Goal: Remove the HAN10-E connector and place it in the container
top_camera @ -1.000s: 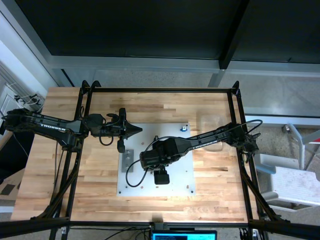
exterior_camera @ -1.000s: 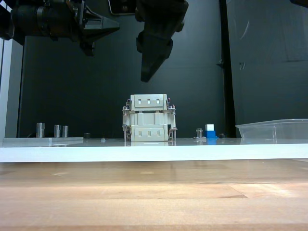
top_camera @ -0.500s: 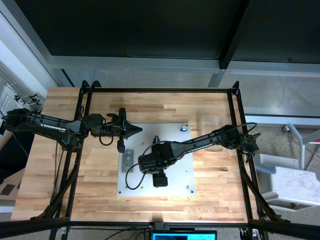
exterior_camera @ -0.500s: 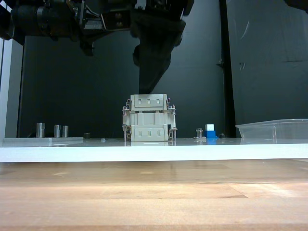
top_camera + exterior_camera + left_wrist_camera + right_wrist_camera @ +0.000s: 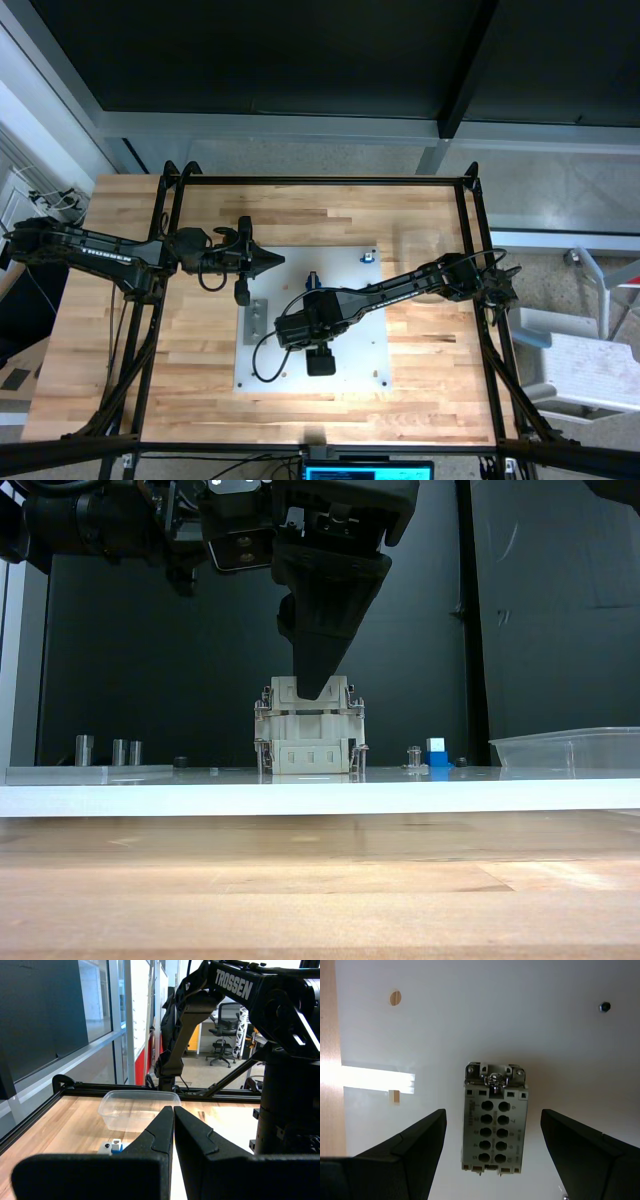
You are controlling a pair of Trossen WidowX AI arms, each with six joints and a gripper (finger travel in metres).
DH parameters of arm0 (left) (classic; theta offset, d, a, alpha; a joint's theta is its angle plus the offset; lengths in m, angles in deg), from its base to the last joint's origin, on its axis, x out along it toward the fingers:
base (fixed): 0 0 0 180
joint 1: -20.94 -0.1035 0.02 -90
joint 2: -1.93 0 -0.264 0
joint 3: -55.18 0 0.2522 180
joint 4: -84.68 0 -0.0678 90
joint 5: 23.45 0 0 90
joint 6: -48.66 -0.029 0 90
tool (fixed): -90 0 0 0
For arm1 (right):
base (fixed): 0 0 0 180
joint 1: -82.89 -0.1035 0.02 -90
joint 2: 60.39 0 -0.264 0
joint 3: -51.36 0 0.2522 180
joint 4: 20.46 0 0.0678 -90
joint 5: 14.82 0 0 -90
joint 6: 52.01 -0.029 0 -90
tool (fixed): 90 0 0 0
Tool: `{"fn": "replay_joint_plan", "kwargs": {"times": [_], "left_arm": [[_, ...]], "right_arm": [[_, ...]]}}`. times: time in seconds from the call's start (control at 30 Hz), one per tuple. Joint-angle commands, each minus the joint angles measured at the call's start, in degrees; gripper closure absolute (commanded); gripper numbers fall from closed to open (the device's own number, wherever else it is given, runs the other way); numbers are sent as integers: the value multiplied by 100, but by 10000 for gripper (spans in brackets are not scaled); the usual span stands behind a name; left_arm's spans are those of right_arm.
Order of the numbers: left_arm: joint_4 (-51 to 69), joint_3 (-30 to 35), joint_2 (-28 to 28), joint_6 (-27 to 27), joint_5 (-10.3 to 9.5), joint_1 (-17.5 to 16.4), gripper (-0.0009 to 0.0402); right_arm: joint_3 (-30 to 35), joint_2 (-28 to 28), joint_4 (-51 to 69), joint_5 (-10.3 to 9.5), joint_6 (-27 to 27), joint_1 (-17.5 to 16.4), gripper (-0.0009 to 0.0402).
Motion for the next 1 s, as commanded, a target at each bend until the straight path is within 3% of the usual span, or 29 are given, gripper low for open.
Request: {"fn": "replay_joint_plan", "kwargs": {"times": [0.03, 0.5, 1.0], "left_arm": [[-4, 0, 0, -2, 0, 0, 393], [-4, 0, 0, -2, 0, -2, 393], [-4, 0, 0, -2, 0, -2, 393]], "right_arm": [[-87, 2, -33, 4, 20, -2, 144], [-201, 9, -212, 0, 42, -4, 213], [-201, 48, -205, -7, 44, -2, 327]]}}
